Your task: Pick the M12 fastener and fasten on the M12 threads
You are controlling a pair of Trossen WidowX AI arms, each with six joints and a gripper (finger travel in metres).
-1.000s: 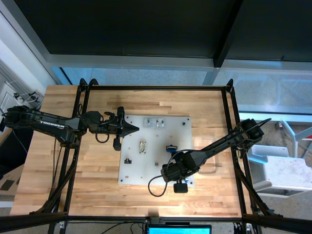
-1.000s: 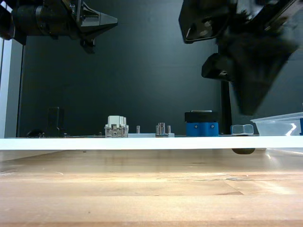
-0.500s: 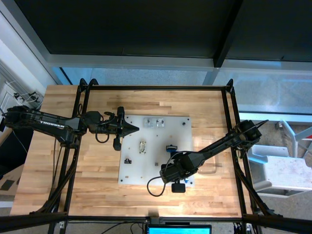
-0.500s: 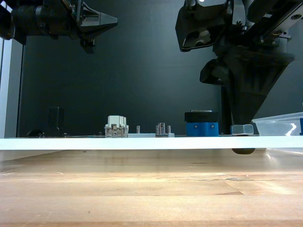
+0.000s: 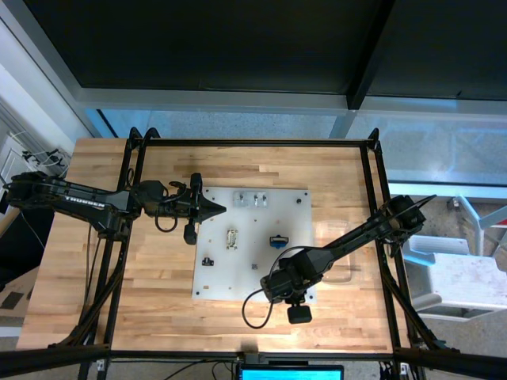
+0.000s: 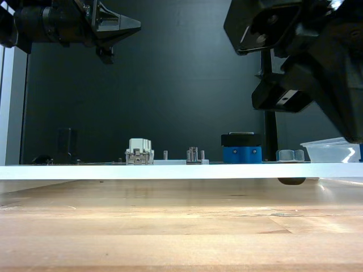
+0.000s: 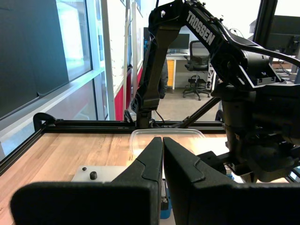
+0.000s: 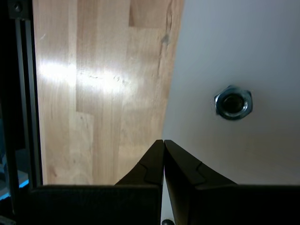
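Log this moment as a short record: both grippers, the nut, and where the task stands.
left gripper: fingers shut, empty, held high over the board's far left edge
right gripper: fingers shut, empty, above the board's near right edge, clear of the nut
nut: flat on the white board, dark core in its bore, apparently on its stud
status: nut not held; how far down it is threaded cannot be told

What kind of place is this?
Probably a robotics lab: wooden table, white board, office chairs. Left claw hangs shut by the board's far left corner; right claw, shut, above its near right edge.
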